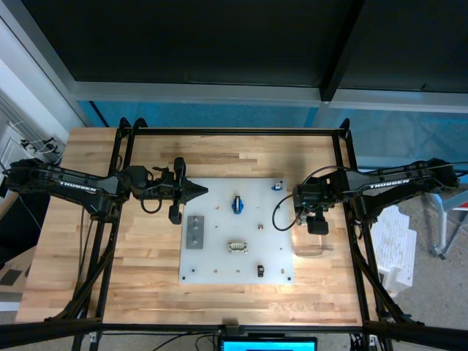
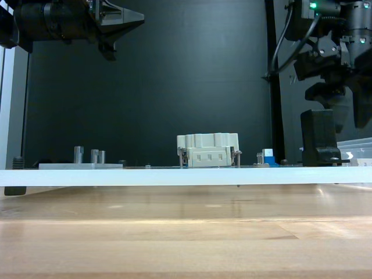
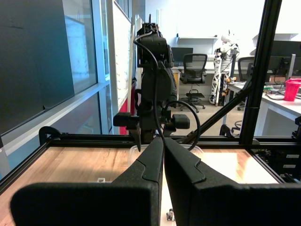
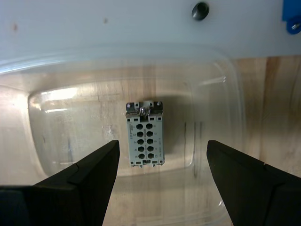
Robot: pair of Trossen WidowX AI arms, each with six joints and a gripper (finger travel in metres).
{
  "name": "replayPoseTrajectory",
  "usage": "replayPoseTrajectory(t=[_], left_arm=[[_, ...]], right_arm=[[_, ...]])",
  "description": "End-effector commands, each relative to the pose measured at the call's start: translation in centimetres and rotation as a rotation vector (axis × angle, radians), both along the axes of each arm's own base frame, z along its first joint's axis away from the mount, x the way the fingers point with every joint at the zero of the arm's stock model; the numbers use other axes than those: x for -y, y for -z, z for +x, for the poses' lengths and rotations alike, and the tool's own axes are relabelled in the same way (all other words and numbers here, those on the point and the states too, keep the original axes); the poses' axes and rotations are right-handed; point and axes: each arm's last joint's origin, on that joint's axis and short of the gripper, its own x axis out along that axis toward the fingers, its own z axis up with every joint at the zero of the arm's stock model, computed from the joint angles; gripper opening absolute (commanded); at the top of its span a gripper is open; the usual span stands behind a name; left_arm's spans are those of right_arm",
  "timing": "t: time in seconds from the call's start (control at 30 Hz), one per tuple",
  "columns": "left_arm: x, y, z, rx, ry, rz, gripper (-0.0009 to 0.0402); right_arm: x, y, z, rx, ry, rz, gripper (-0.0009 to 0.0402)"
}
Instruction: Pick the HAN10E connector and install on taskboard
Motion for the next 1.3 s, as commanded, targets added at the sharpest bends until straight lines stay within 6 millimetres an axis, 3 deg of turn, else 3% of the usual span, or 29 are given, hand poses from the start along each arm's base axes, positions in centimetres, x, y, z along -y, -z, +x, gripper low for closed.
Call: replayPoseTrajectory(t=[0.03, 0.53, 1.3], left_arm=[[0.0, 0.0, 0.0, 0.0, 0.0, 0.0, 0.0001], [0.0, 0.0, 0.0, 0.0, 0.0, 0.0, 0.0001], [0.0, 0.0, 0.0, 0.0, 0.0, 0.0, 0.0001]], right_arm=[[-0.1, 0.5, -0.1, -0.001, 0.01, 0.001, 0.0261], [-1.0, 2.9, 0.2, -0.047, -0.01, -0.021, 0.0261], [-1.1, 4.2, 0.3, -0.044, 0.073, -0.01, 0.0261]])
